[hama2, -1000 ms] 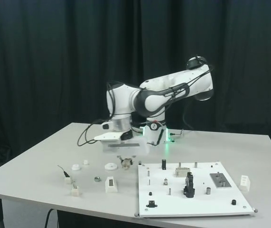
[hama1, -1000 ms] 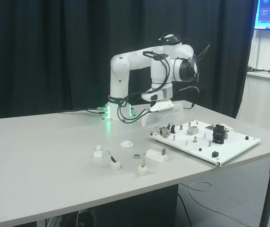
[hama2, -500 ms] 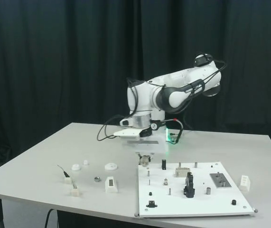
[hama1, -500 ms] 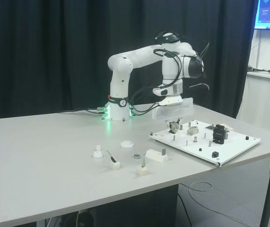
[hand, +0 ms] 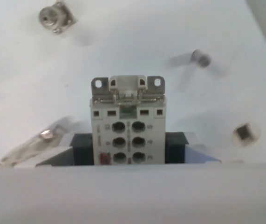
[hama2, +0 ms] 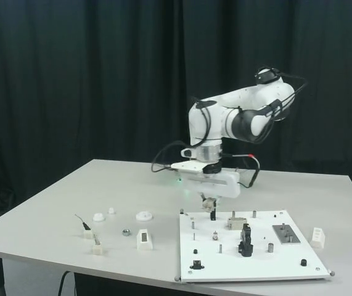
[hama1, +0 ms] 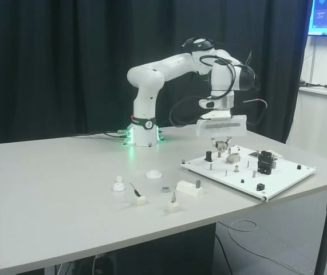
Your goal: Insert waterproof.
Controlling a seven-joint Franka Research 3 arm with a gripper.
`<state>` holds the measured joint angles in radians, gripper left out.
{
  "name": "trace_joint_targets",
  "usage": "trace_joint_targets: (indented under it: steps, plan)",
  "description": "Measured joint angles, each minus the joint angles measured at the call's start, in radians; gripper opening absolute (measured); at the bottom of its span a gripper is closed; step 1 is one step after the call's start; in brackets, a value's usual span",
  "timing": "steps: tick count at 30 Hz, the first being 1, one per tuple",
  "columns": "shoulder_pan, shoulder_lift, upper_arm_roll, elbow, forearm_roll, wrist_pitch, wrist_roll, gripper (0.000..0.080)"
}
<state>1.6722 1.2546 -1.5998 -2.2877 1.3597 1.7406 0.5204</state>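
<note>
— What sits nearest you on the grey table (hama1: 54,189)?

— Loose white parts near its front edge: a small block with a black wire (hama1: 138,198), another small block (hama1: 172,205), a longer block (hama1: 188,188), then a round disc (hama1: 153,173) a little further back. You'll find them all well apart from the arm.

— And the pincer?

— The gripper (hand: 128,148) is closed narrow on the waterproof connector (hand: 127,123), a pale body with six round sockets in two columns; you see a black finger (hand: 176,147) pressed to each side. It hangs above the white board (hama1: 278,182), not touching it.

— What does the board carry?

— Small pegs and fittings, among them a black clamp (hama1: 264,162). Beyond it you have the arm's base, lit green (hama1: 130,137), before a black curtain (hama1: 66,57).
</note>
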Motion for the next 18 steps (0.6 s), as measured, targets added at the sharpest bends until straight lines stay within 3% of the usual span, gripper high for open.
trace_joint_targets:
  steps: [18]
  plan:
    - [0.156, -0.01, -0.001, -0.008, -0.052, 0.09, 0.616, 0.0311]
